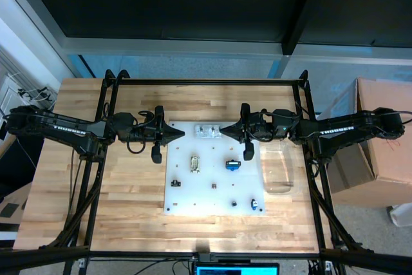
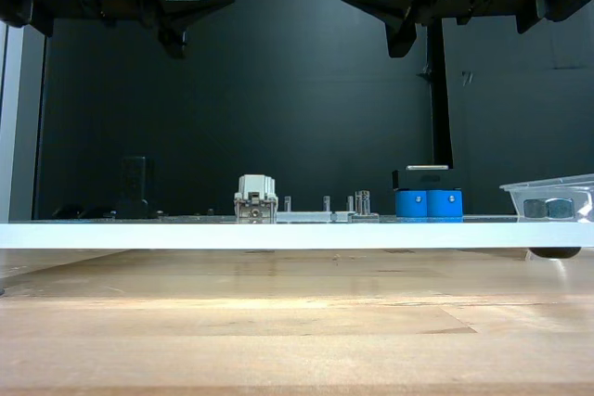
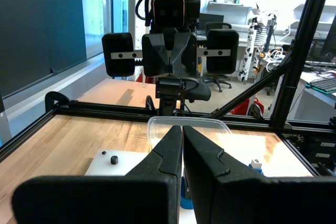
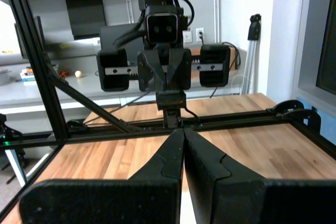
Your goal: Unfasten the M12 nut and place it in the container
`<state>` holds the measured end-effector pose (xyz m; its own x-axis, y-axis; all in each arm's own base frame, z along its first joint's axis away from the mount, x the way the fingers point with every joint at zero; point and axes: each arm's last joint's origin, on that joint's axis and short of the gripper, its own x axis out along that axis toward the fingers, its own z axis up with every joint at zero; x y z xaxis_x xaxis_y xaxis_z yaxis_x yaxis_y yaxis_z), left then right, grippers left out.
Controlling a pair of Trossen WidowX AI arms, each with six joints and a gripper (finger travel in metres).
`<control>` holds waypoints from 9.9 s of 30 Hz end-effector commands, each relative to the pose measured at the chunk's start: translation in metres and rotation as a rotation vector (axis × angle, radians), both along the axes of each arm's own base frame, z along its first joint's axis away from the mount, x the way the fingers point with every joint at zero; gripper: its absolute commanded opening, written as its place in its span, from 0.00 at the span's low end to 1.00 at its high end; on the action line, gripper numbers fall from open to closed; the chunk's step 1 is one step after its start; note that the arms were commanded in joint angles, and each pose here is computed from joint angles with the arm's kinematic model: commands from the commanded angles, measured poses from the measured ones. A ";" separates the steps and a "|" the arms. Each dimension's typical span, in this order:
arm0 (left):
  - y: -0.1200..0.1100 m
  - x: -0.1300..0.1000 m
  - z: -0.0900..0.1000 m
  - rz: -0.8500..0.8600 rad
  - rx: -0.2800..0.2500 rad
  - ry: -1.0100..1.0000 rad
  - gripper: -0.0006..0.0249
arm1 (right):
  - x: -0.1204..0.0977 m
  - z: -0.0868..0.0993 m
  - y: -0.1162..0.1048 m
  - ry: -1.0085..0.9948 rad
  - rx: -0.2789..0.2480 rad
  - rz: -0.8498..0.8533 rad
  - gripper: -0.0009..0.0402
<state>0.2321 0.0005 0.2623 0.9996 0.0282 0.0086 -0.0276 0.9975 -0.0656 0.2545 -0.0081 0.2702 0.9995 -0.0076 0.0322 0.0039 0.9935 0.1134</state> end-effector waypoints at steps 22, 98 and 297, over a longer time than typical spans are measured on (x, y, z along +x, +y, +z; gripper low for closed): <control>0.000 0.000 0.000 0.000 0.000 0.000 0.02 | 0.011 0.009 0.043 0.705 -0.003 0.031 0.02; 0.000 0.000 0.000 0.000 0.000 0.000 0.02 | 0.096 -0.081 0.204 1.521 0.141 -0.094 0.64; 0.000 0.000 0.000 0.000 0.000 0.000 0.02 | 0.055 -0.063 0.188 1.406 -0.110 0.037 0.02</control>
<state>0.2321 0.0005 0.2622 0.9996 0.0286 0.0078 -0.0280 0.9974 -0.0660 0.3098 0.1793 0.2048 0.2063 -0.0764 -0.9755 0.0255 0.9970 -0.0727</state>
